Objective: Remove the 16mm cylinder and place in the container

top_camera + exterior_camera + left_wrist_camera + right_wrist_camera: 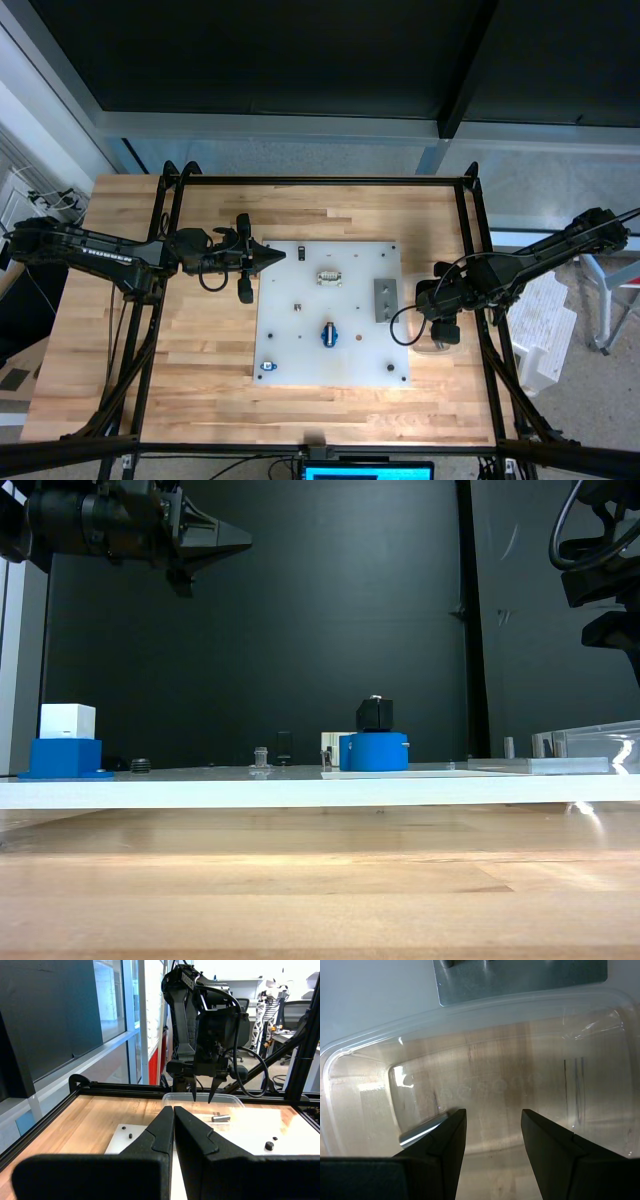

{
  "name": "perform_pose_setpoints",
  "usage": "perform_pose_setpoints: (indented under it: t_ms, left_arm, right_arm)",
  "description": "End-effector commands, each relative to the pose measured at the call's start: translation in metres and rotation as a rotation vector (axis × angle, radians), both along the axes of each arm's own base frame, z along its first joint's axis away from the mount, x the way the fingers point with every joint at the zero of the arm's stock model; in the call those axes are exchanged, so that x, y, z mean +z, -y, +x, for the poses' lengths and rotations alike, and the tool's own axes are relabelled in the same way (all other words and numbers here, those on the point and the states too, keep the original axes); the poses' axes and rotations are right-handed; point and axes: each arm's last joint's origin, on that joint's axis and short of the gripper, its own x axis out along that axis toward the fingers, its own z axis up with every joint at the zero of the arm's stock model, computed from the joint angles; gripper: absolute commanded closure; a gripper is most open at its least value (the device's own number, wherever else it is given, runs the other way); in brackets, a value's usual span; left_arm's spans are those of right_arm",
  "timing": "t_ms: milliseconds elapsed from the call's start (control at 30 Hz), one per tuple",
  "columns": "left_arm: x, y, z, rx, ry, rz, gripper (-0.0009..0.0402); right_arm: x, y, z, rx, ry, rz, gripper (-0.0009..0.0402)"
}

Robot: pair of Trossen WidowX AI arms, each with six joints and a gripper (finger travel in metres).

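The 16mm cylinder [420, 1130] lies on its side on the floor of the clear container [470, 1005], partly hidden behind one of my right fingers. The left wrist view shows the same cylinder [220, 1118] inside the container [235, 1100]. My right gripper [492, 1112] hangs open above the container [445, 350] and holds nothing; its two fingertips point down just over the rim, as the right gripper [202, 1097] shows from across the table. My left gripper [280, 256] is shut and empty, held high over the board's left edge, far from the container.
The white task board [300, 340] carries a grey metal block [385, 298] beside the container, a blue connector [329, 335], a small blue-and-white piece [266, 368] and tiny pegs. Black frame bars [470, 260] run round the table.
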Motion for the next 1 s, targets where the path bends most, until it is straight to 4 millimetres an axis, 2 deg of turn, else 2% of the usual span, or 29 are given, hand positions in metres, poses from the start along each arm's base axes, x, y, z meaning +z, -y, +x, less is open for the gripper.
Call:
perform_pose_setpoints:
  t_ms: [33, 267, 367, 633, 733, 1000]
  left_arm:
    - [0.0, 0.0, 0.0, 0.0, 0.001, 0.0, 0.0393]
    - [0.0, 0.0, 0.0, 0.0, 0.001, 0.0, 0.0393]
    - [0.0, 0.0, 0.0, 0.0, 0.001, 0.0, 0.0393]
    - [0.0, 0.0, 0.0, 0.0, 0.001, 0.0, 0.0393]
    - [0.0, 0.0, 0.0, 0.0, 0.001, 0.0, 0.0393]
    - [0.0, 0.0, 0.0, 0.0, 0.001, 0.0, 0.0393]
  right_arm:
    - [0.0, 0.0, 0.0, 0.0, 0.002, 0.001, 0.0241]
    - [0.0, 0.0, 0.001, 0.0, 0.007, 0.003, 0.0251]
    - [0.002, -0.001, 0.002, 0.001, 0.015, 0.008, 0.0268]
    - [0.025, 0.0, 0.015, 0.04, 0.135, 0.022, 0.0399]
    - [0.029, 0.003, 0.025, 0.045, 0.202, 0.028, 0.0383]
    - [0.031, 0.009, 0.057, 0.096, 0.406, 0.02, 0.0394]
